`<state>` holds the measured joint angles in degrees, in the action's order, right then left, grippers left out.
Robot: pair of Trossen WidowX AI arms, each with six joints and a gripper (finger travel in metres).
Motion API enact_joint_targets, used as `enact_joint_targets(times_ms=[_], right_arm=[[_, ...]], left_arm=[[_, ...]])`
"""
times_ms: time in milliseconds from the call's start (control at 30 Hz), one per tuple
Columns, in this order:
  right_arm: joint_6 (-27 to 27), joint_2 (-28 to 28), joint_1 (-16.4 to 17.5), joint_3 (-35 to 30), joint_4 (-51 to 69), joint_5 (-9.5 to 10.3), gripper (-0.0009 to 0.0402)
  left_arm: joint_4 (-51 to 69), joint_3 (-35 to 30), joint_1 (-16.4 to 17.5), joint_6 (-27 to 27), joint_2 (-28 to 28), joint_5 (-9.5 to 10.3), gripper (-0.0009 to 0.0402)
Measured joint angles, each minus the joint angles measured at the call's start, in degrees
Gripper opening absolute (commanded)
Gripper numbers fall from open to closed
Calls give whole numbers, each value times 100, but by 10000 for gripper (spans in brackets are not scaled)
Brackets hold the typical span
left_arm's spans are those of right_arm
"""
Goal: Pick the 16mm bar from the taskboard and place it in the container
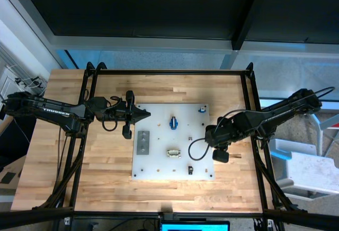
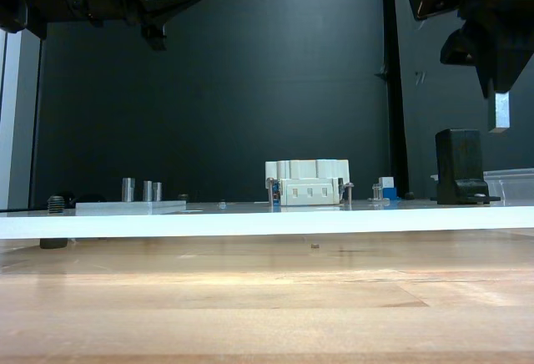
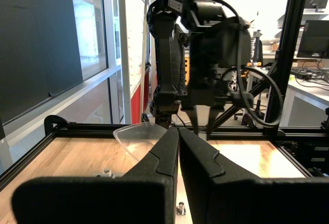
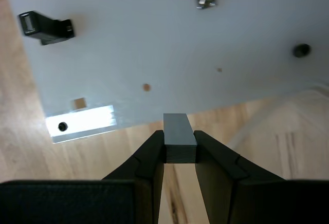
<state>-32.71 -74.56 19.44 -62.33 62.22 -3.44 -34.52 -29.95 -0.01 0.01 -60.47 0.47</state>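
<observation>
Window daylight is backlighting my left gripper (image 3: 178, 131), pinched together over the left edge of the taskboard (image 1: 159, 162), and close range is blurring it. Glare is flaring on the plate under my right gripper (image 4: 180, 144) at the right edge, its fingers softening around the 16mm bar (image 4: 180, 126). The low view is showing dim silhouettes.

Matt grey metal bar (image 4: 180, 136), smooth white taskboard (image 4: 154, 39), wooden table (image 1: 106, 178).

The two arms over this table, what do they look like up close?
Both arms are matt black with chunky jointed segments; the left arm carries white lettering. A looped black cable hangs by each wrist. The left gripper, above the left edge of the taskboard, and the right gripper, just off its right edge, end in flat, tapering black fingers.
</observation>
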Motion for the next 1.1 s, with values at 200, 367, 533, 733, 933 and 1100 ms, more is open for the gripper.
enact_joint_targets(times_ms=[200,367,533,733,933,1100], right_arm=[[0,382,-337,219,247,-2,30],[0,588,-590,297,483,-4,29],[0,800,-898,518,529,-2,29],[-39,1102,-1362,977,531,0,29],[-92,1163,-1746,1311,535,2,29],[-166,1163,-2081,1504,555,13,29]], left_arm=[[0,2,0,2,0,-2,0],[-2,0,0,2,0,0,0],[-2,0,0,0,0,-2,0],[-2,2,0,2,0,0,0],[0,0,0,0,0,0,0],[-2,2,0,0,0,0,0]])
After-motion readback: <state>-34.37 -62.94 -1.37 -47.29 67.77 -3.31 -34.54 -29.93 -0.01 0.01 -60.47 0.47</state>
